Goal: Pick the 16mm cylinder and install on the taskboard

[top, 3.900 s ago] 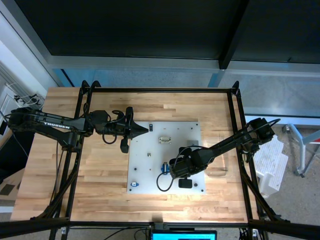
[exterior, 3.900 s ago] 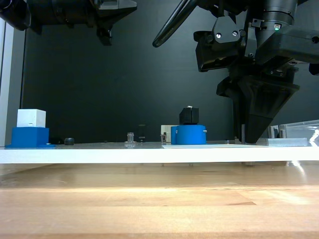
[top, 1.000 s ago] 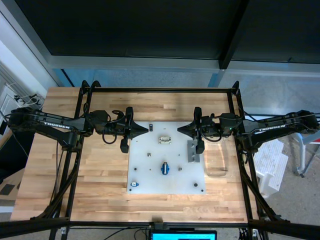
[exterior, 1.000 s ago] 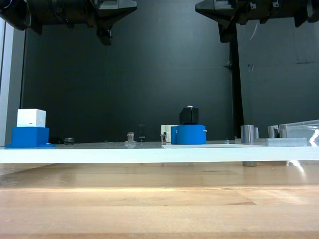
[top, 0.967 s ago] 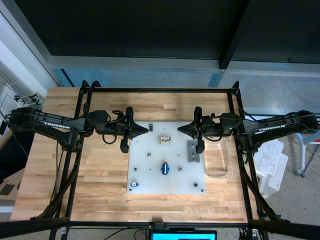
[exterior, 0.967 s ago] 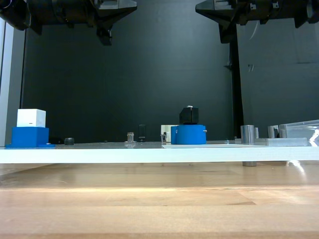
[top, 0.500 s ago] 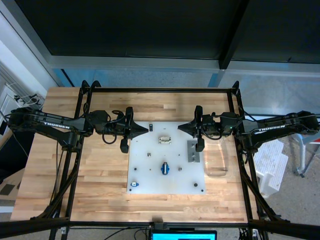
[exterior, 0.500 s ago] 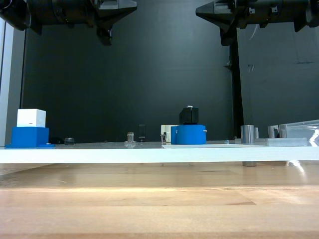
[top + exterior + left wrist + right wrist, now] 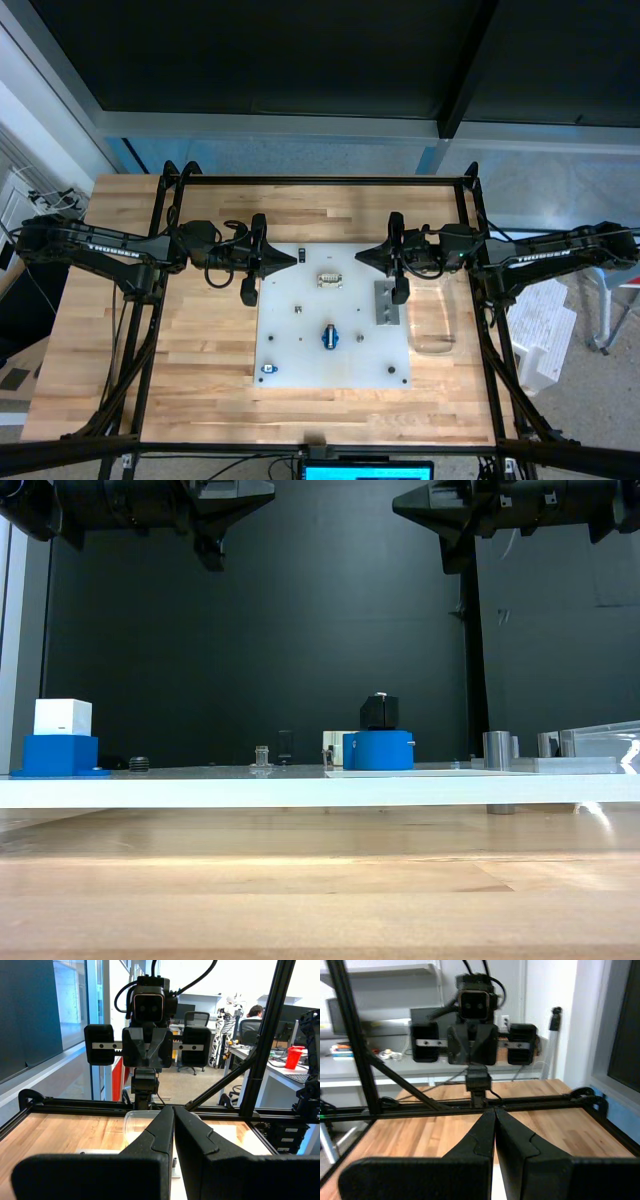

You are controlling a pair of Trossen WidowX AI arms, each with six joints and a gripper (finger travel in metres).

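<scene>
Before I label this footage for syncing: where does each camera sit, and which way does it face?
High view: above the near edge, looking down on the taskboard; left gripper and right gripper, both shut, over its far edge.
Low view: table height, near edge, looking level; both grippers overhead.
Left wrist view: along the left gripper, facing the right arm.
Right wrist view: mirrored, facing the left arm.
High and low share the taskboard.
</scene>
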